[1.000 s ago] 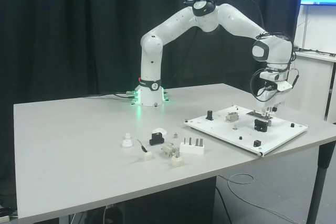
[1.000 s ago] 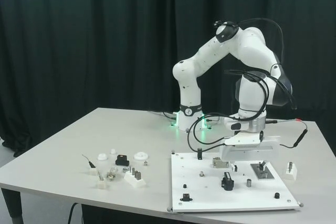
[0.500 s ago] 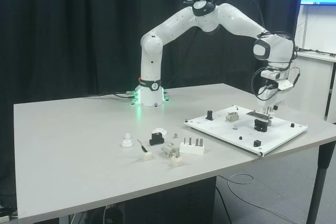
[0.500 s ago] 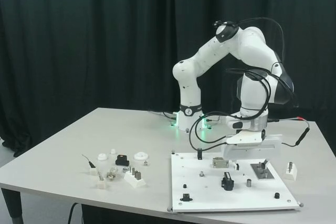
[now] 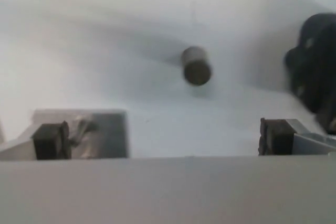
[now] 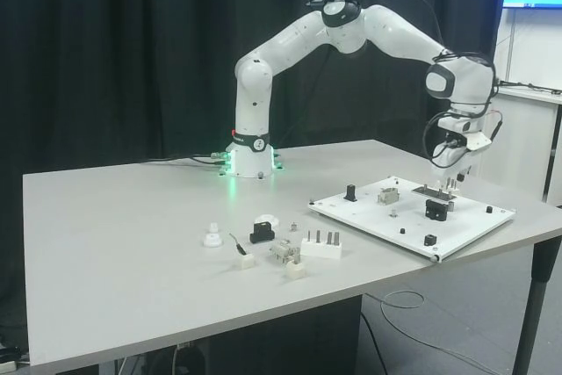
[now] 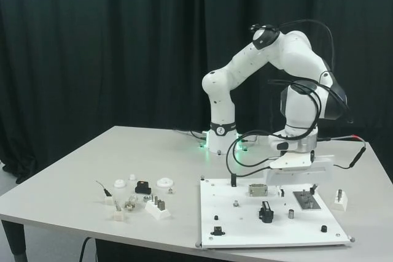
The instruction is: Pick round peg 3.
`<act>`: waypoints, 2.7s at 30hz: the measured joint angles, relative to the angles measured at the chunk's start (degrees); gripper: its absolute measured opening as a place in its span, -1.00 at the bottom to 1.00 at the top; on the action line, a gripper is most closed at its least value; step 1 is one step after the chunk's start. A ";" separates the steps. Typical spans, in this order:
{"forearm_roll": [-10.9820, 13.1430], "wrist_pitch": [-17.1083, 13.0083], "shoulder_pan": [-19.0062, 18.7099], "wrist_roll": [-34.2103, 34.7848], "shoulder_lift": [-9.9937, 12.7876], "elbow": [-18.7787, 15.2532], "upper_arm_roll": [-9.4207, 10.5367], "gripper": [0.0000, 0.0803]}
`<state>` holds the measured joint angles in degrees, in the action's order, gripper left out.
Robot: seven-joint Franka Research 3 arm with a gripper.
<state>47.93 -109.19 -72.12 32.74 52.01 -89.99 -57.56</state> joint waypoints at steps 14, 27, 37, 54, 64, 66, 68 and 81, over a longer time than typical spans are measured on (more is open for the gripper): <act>1.74 5.85 -4.44 5.23 -0.28 0.68 0.09 0.99; 2.32 6.56 -11.41 12.56 -0.15 -0.19 0.28 0.99; 2.35 3.26 -15.83 18.70 0.16 -1.76 1.13 0.99; 2.35 -4.93 -18.95 22.50 0.19 -6.02 3.14 0.99; 2.31 -8.12 -19.14 23.31 0.19 -7.03 4.50 0.99; 2.31 -8.53 -19.19 23.45 0.19 -7.27 4.61 0.99; 2.29 -8.64 -19.21 23.55 0.19 -7.43 4.63 0.99; 2.02 -9.31 -19.19 23.57 0.19 -7.70 4.63 -0.11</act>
<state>49.95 -118.50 -91.32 56.31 52.20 -97.69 -52.93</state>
